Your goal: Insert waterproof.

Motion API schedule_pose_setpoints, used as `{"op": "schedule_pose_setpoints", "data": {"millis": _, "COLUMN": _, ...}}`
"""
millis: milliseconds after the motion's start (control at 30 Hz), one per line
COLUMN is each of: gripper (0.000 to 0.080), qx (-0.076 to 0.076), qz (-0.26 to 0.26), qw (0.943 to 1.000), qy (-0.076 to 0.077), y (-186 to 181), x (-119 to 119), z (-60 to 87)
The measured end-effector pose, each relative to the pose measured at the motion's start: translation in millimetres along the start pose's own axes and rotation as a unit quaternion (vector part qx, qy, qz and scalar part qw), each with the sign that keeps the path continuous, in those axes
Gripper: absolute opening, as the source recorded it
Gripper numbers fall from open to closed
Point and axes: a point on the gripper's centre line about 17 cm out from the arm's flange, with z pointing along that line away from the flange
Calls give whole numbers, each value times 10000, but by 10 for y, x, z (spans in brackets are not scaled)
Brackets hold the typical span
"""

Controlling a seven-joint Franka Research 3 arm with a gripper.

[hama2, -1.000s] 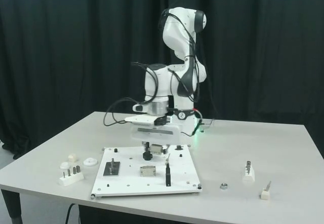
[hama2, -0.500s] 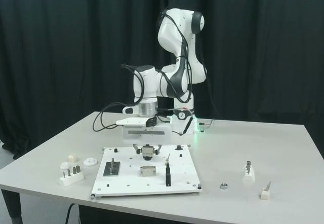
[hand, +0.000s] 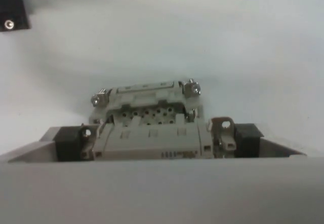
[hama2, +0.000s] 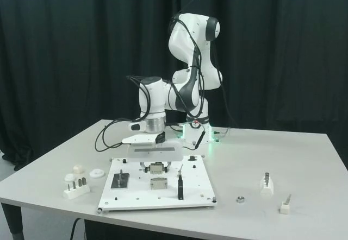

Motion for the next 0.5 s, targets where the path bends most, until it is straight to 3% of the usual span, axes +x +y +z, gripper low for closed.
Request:
{"op": "schedule_pose_setpoints", "data": {"millis": 267, "gripper": 623, "qx": 146, "qz": -95, "qw": 9998, "qy": -121, "y": 13, "x": 41, "z": 29}}
{"op": "schedule_pose_setpoints", "data": {"millis": 500, "gripper": 623, "qx": 313, "qz": -124, "qw": 9994, "qy": -128, "y": 21, "x": 75, "z": 43}}
